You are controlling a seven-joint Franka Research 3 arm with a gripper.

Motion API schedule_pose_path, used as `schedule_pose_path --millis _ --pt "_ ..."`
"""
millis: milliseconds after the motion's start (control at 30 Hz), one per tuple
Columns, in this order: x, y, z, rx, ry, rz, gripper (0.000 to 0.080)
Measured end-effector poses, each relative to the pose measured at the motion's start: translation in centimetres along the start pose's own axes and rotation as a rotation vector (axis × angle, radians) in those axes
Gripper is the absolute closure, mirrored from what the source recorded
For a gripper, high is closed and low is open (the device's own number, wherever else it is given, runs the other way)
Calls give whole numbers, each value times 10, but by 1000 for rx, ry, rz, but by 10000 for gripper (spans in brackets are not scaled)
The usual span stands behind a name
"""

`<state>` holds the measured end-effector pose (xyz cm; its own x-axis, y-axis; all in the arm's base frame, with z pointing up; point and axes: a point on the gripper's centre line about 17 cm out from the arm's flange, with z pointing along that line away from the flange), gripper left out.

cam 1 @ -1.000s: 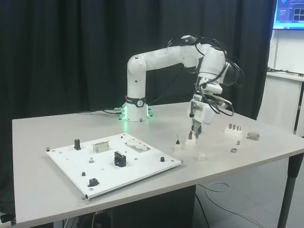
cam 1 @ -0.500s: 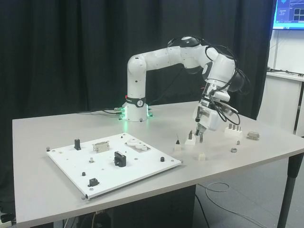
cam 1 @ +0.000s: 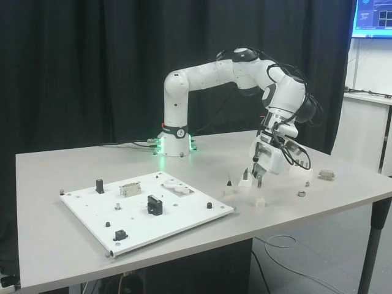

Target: Place Ethernet.

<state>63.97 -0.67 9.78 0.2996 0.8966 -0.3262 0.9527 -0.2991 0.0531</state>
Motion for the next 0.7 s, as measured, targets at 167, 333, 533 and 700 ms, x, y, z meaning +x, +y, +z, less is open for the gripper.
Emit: schedule_pose_path --millis 167,333,533,700 --pt "2 0 4 6 2 -11 741" --pt "4 2 8 12 5 -19 741" --pt "6 4 12 17 10 -29 741" --pt "7 5 14 20 13 -35 741"
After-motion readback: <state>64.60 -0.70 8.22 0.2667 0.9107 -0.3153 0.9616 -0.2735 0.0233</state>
